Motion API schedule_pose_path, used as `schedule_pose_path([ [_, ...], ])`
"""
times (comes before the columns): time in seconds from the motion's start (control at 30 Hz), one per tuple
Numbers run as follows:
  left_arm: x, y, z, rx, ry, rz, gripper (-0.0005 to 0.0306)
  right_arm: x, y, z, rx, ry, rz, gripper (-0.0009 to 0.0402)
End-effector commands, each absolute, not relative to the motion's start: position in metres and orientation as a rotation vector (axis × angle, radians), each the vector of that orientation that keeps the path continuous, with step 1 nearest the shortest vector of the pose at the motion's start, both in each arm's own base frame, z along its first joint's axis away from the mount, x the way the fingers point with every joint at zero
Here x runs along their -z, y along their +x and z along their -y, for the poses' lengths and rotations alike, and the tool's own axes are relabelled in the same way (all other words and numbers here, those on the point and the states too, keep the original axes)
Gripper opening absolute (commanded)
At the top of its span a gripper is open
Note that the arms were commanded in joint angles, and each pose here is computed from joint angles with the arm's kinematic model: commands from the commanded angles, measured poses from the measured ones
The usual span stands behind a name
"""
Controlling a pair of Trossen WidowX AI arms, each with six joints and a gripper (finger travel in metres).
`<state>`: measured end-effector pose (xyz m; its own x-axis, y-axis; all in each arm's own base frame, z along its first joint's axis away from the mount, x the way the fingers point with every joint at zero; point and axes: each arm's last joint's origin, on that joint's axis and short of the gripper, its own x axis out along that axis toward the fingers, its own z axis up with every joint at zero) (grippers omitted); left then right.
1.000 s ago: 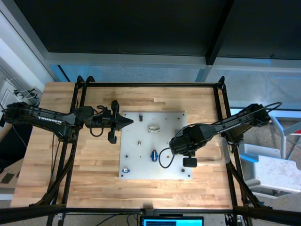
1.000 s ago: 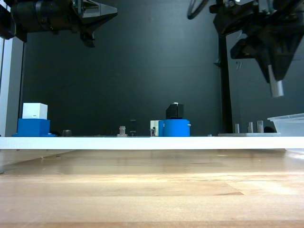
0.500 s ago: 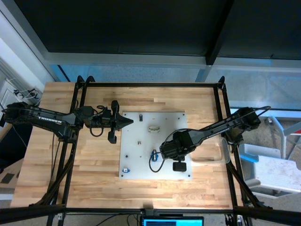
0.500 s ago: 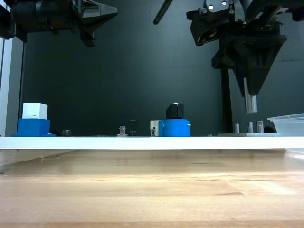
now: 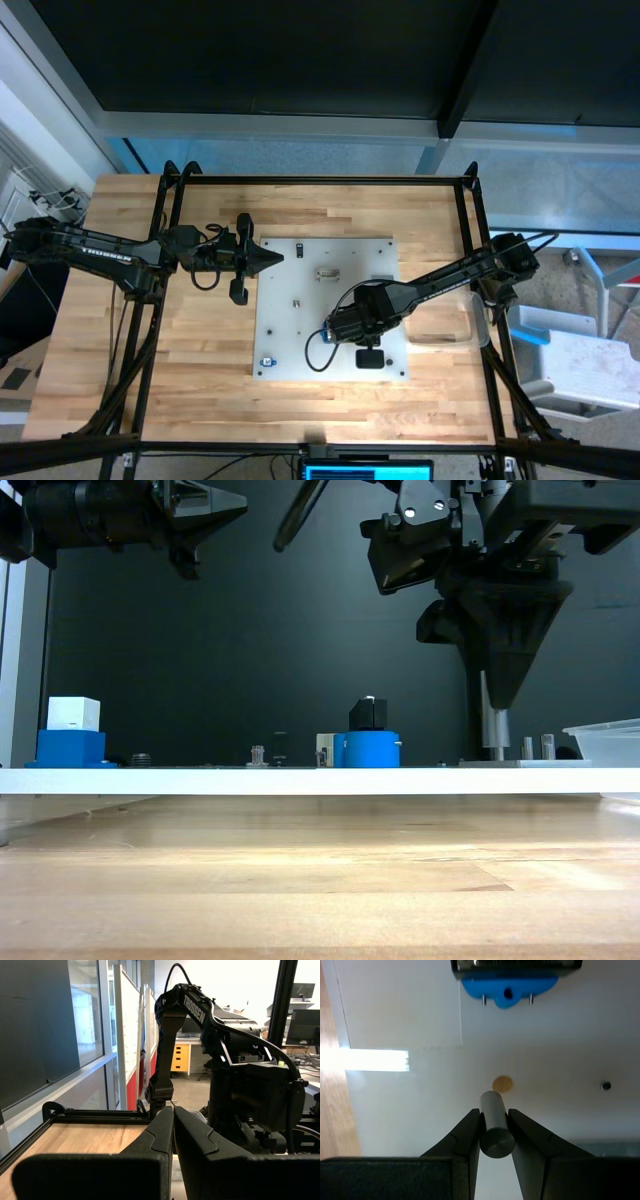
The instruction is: Pick the 16mm cylinder and place it in the taskboard
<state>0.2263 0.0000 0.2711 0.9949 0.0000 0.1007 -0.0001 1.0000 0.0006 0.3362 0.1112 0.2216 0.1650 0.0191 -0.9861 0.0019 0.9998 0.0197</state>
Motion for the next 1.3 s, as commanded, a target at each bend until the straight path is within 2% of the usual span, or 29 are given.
schedule_pose_path([
  [0.03,-0.2712,0.2263,0.0000,0.000,0.001,0.101,0.0000,-0.220,0.338,-0.108,-0.012,0.015,-1.404,0.0016],
  [1.3,-0.2712,0.2263,0.0000,0.000,0.001,0.101,0.0000,-0.206,0.338,-0.102,-0.022,0.000,-1.394,0.0016],
])
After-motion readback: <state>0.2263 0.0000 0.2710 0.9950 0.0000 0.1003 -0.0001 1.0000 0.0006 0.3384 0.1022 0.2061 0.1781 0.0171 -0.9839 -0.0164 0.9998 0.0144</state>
